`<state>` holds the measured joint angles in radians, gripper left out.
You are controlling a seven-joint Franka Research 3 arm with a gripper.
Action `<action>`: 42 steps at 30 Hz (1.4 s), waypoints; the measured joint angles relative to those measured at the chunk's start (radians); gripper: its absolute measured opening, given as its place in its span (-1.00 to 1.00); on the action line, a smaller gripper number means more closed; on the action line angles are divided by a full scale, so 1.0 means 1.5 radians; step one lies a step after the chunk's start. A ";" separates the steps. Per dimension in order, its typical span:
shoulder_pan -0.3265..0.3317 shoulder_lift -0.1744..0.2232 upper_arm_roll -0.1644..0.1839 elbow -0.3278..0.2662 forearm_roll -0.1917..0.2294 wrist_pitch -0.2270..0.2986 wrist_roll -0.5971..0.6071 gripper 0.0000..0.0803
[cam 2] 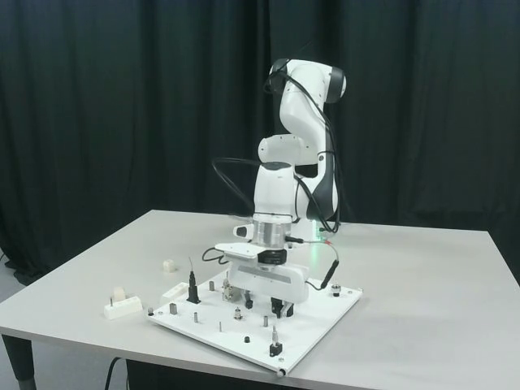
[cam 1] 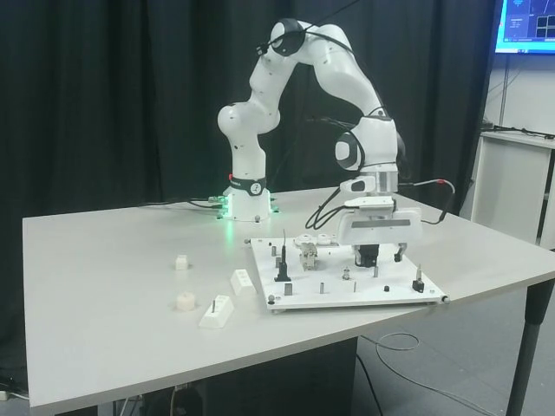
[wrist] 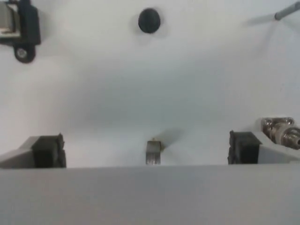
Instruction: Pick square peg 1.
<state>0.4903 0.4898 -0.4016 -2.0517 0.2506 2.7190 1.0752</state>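
I am hovering the hand [wrist: 146, 150], fingers apart, around the peg [wrist: 153, 152]. Off-centre fingers could be tipping it, or catching the connector [wrist: 281, 131] nearby.

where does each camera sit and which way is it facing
Wrist view: on the arm's wrist, looking down at the white board; both black fingertips show, spread wide, a small peg between them.
First room view: off the table's front corner, facing the whole arm and base.
Second room view: from another side, facing the arm with its base behind it.
Both room views share the arm, the gripper and the board.
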 joint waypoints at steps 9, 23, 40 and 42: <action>-0.006 -0.009 0.000 0.007 0.000 -0.001 -0.002 0.98; -0.014 -0.015 0.000 0.011 0.000 -0.002 -0.009 0.99; -0.020 -0.018 -0.001 0.014 0.000 -0.004 -0.012 0.99; -0.022 -0.018 -0.001 0.016 0.000 -0.004 -0.013 0.99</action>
<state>0.4581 0.4634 -0.4027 -2.0281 0.2502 2.7130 1.0556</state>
